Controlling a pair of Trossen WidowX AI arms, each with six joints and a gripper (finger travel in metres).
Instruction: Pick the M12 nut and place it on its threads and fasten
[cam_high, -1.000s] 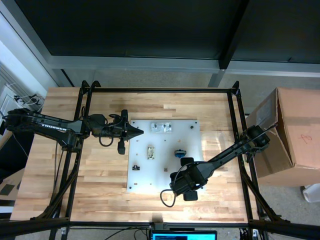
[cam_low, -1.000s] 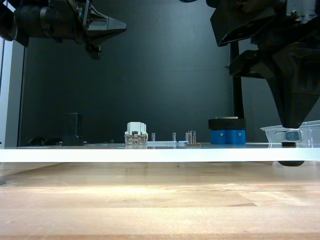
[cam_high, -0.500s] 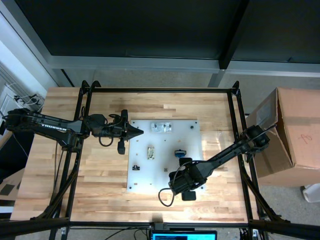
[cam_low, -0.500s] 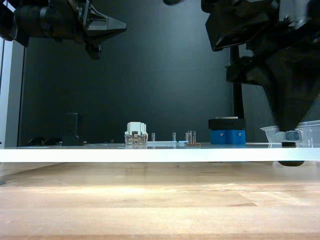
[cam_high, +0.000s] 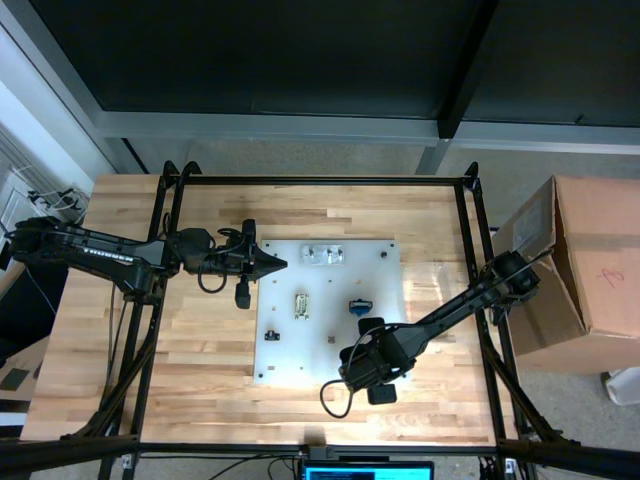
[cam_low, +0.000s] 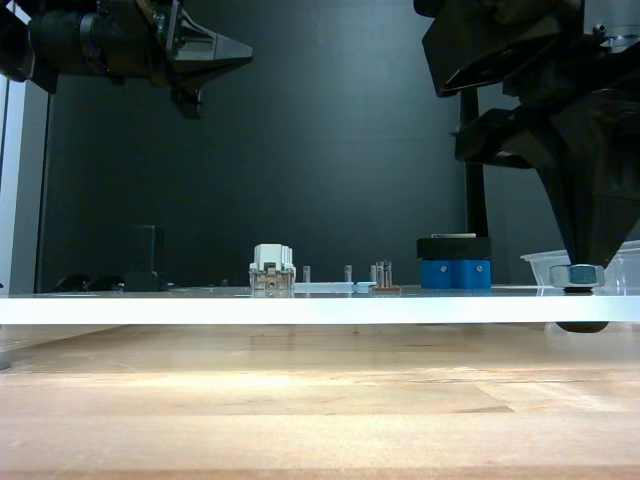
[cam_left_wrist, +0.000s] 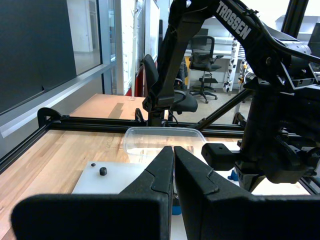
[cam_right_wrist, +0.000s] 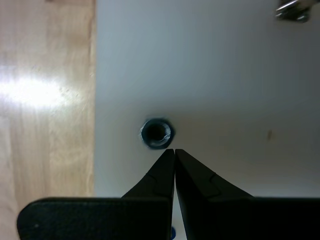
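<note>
The small silver M12 nut (cam_low: 576, 273) sits on its black stud (cam_low: 575, 289) near the white board's (cam_low: 300, 307) near right edge; only the stud's foot shows below it. From above, the nut (cam_right_wrist: 156, 133) lies flat on the board (cam_right_wrist: 225, 75), just past my right gripper (cam_right_wrist: 174, 150), whose fingers are shut together with nothing between them. That gripper (cam_low: 588, 262) points straight down with its tip at the nut's top. In the high view the right gripper (cam_high: 372, 368) hides nut and stud. My left gripper (cam_high: 275, 264) hangs shut, high over the board's far left edge.
On the board stand a white connector (cam_low: 272, 272), thin silver posts (cam_low: 384, 272) and a blue block with a black cap (cam_low: 455, 265). A clear tray (cam_low: 627, 262) sits behind the stud. A cardboard box (cam_high: 580, 270) stands right of the table frame.
The right gripper swung slightly left and came back over the nut. The nut stays on its stud and its faces look turned. The left arm has not moved.
</note>
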